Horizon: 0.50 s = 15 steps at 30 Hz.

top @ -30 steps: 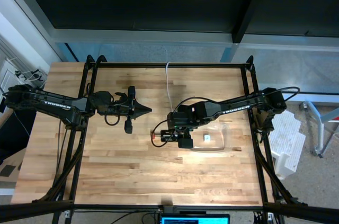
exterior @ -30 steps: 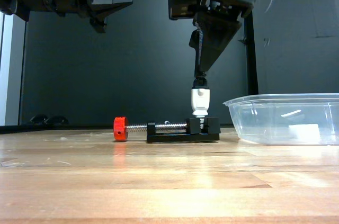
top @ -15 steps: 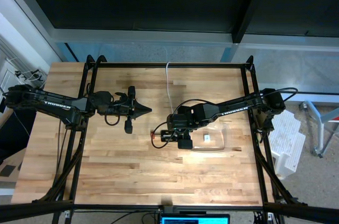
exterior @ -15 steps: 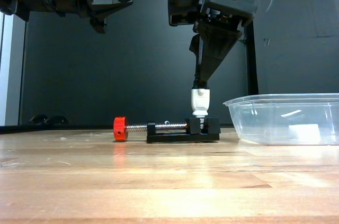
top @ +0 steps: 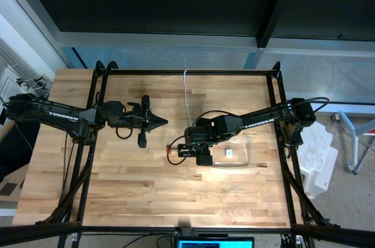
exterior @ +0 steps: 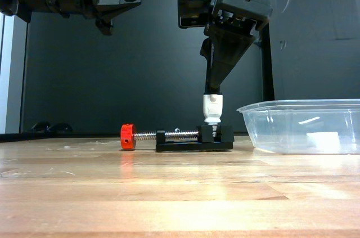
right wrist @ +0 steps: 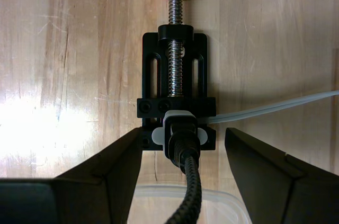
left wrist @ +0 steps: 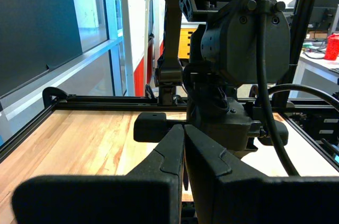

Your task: Remove the power plug from the receptacle and place in the container

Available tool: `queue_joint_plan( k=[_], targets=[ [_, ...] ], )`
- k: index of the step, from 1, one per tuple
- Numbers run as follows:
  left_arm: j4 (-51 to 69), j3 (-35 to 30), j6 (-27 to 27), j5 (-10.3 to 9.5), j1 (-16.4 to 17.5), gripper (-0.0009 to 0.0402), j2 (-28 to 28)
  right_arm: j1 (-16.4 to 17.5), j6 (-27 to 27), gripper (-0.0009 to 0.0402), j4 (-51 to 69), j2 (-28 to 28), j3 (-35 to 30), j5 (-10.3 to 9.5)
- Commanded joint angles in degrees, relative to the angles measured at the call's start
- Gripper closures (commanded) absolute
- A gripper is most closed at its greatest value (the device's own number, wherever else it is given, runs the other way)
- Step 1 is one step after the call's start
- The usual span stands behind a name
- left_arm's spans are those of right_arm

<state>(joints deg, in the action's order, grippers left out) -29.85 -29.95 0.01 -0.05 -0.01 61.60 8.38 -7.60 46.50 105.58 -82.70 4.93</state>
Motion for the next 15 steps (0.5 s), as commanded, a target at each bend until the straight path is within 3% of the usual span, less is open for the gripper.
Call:
queue_joint_plan(
  k=[1, 15],
  targets=[
    [0.0, 0.0, 0.0, 0.02, 0.0, 0.0393, 0.0, 0.0, 0.0, 0.0208, -0.1, 0.0, 0.1, -0.02],
    [0.0, 0.0, 0.0, 0.02, 0.0, 0.0393, 0.0, 0.0, 0.0, 0.0291, -0.3, 0.0, 0.2, -0.04]
  ],
)
